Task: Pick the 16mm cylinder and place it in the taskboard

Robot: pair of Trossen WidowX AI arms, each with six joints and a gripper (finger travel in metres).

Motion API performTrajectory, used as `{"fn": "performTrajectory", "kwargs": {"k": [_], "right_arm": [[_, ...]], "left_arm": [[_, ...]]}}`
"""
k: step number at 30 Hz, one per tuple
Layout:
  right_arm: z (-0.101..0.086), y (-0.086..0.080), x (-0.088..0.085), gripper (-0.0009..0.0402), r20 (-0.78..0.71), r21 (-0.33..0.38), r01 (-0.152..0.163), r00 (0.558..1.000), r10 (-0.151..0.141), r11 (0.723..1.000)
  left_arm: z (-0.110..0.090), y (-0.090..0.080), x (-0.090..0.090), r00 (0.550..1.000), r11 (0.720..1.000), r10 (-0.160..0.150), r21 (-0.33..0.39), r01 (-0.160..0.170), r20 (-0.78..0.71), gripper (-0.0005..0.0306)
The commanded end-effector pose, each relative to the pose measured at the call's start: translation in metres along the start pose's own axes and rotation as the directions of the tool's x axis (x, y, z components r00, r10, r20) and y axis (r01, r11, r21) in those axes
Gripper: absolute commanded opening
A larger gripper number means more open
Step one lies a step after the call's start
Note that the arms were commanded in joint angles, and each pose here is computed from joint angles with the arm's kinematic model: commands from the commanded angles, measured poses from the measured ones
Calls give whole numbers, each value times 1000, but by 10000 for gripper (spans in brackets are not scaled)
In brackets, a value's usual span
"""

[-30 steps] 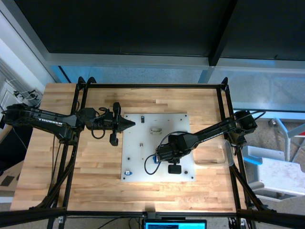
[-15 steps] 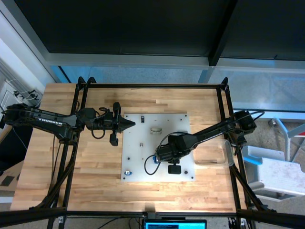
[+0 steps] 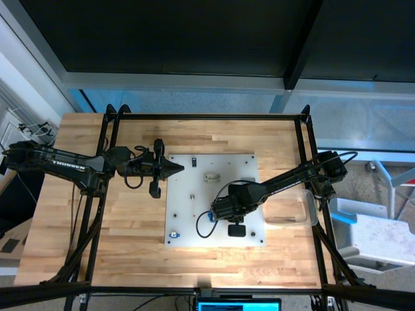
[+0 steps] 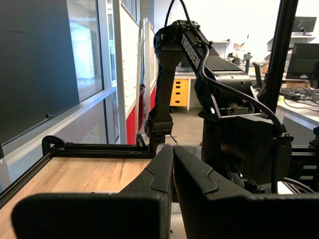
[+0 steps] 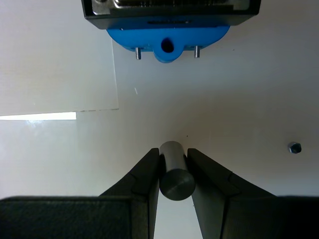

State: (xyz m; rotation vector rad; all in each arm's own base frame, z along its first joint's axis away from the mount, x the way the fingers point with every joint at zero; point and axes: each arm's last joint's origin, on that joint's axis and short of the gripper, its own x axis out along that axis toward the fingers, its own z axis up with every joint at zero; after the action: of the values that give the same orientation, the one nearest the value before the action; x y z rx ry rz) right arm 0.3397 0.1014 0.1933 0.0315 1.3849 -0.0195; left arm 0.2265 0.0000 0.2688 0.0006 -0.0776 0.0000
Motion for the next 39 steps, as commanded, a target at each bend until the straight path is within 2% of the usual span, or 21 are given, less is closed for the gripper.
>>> {"fn": "performTrajectory", "kwargs": {"k": [1,13,27,39], "right_arm": [[0,0,0,16,1,0,0,1000,0,1000],[0,0,0,23,7,4,-1,1000,1,1000],[1,1,0,71,8,4,0,1000,0,1000],[0,2,0,139,7,1,-1,1000,1,1000]], "left_arm": [[0,0,0,1000,1000,0,0,0,1,0],[0,0,0,1000,1000,0,0,0,1,0],[0,0,0,1000,1000,0,0,0,1,0],[0,0,0,1000,1000,0,0,0,1,0]]}}
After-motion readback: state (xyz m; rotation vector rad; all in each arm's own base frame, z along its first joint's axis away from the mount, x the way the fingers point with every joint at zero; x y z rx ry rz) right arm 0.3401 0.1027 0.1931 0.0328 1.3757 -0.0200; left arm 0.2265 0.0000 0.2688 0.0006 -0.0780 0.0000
